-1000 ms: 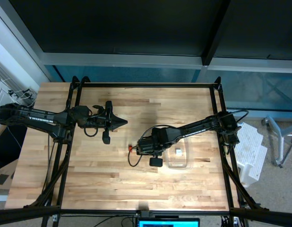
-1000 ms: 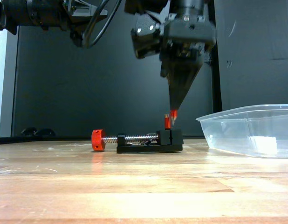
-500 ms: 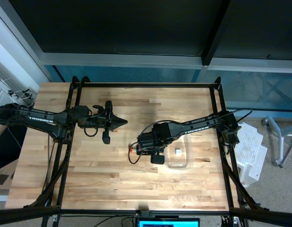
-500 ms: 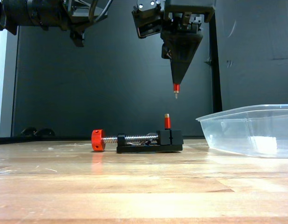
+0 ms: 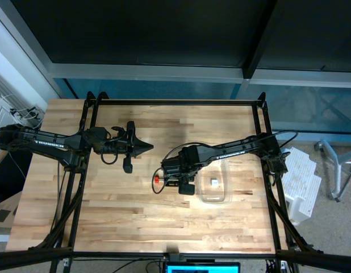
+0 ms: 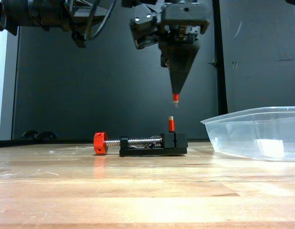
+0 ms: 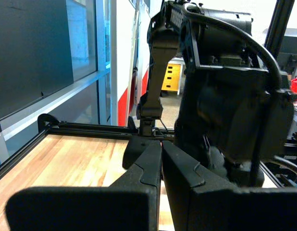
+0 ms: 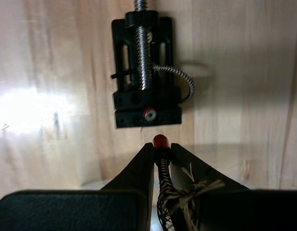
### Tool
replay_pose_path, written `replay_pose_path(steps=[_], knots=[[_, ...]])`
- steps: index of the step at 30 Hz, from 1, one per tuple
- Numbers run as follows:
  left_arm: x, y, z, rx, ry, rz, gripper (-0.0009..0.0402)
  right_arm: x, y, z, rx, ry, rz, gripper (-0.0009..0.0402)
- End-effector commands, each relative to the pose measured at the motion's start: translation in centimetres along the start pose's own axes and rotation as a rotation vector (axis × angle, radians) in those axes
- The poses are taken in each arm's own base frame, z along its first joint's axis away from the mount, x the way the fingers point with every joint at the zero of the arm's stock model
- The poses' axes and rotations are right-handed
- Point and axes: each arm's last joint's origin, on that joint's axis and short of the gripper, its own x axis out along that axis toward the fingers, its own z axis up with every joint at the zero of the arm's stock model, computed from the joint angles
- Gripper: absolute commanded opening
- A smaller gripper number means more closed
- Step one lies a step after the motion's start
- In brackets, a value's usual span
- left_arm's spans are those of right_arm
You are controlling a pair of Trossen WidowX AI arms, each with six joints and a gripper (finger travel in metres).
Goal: Pick the rca connector and install on the hub
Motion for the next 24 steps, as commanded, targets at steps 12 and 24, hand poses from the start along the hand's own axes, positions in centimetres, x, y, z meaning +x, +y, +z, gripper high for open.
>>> replay_pose_path(steps=[12, 24], knots=[[0.0, 0.0, 0.0, 0.000, 0.000, 0.000, 0.0000, 0.9, 0.2, 1.3, -0.034, 0.017, -0.004, 0.0000], [0.0, 0.0, 0.0, 0.000, 0.000, 0.000, 0.0000, 1.0, 0.3, 1.3, -0.034, 0.020, -0.005, 0.0000]])
